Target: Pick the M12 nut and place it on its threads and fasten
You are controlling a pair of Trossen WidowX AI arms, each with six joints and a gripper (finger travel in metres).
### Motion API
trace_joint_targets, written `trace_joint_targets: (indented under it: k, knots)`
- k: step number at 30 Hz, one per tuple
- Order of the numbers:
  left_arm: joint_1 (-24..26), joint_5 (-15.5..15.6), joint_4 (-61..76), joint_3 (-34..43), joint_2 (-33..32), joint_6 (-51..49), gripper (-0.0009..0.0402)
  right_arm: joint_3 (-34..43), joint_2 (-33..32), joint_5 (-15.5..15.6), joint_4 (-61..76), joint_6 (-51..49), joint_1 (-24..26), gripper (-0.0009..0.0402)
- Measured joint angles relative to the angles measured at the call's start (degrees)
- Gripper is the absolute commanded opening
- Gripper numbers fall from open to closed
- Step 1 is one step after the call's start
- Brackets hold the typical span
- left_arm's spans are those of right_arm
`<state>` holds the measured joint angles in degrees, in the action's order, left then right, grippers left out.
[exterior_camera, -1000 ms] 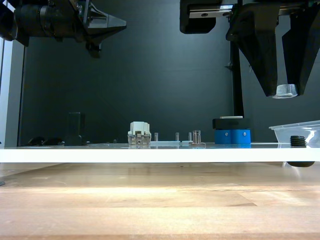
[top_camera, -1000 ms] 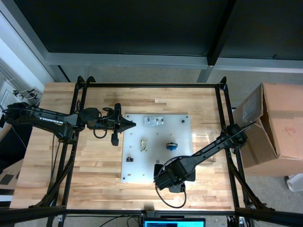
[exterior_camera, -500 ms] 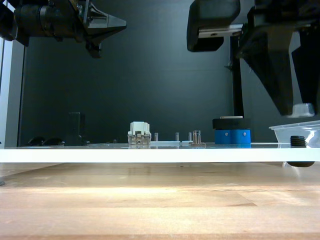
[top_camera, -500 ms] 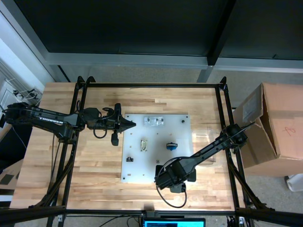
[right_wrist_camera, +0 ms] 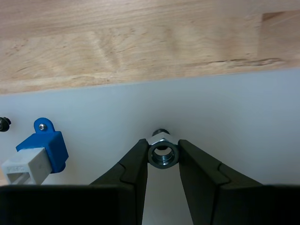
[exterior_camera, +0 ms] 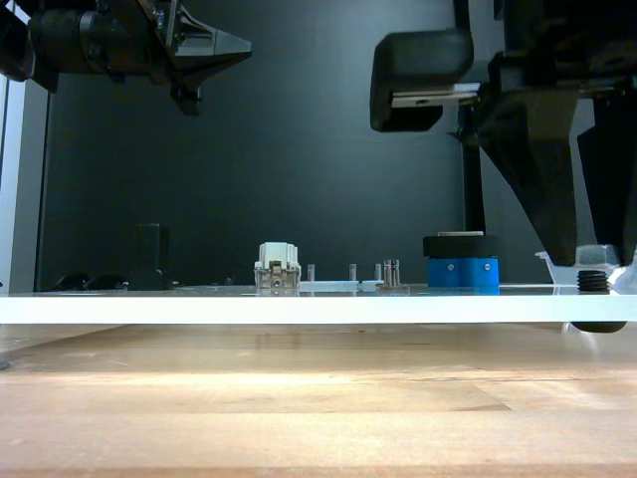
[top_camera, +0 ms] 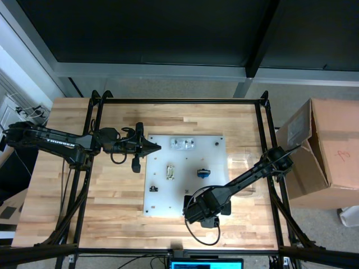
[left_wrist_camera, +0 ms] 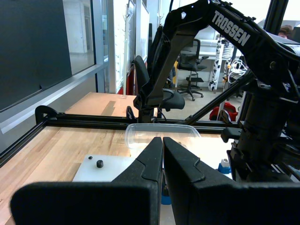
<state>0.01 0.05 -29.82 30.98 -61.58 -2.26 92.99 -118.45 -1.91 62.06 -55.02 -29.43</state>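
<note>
High view: the right gripper [top_camera: 197, 210] covers what it holds, low over the near right of the board [top_camera: 168, 202]; the left gripper [top_camera: 152, 147] is at its far left edge.
Low view: one nut [exterior_camera: 598, 255] sits just above one stud [exterior_camera: 594, 282] (contact unclear).
Left wrist: its two fingers [left_wrist_camera: 150, 157] are together.
Right wrist: two fingers clamp the nut.

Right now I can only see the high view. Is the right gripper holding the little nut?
Observer: Yes. The right wrist view shows the right gripper shut on the silver nut.
Operator: Is it screwed on yet?
Observer: Not yet. The low view shows the black stud with bare ribs, just below the nut.
Operator: And the other arm?
Observer: The low view shows the left gripper high above the board, near its left edge, shut and empty.
</note>
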Motion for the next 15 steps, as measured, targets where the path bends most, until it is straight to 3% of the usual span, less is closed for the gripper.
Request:
trace_joint_targets:
  k: [15]
  knots:
    - [0.00,0.00,0.00,0.00,0.00,0.02,0.0000,-1.75,0.09,0.02,-2.49,0.04,-0.02,0.0008]
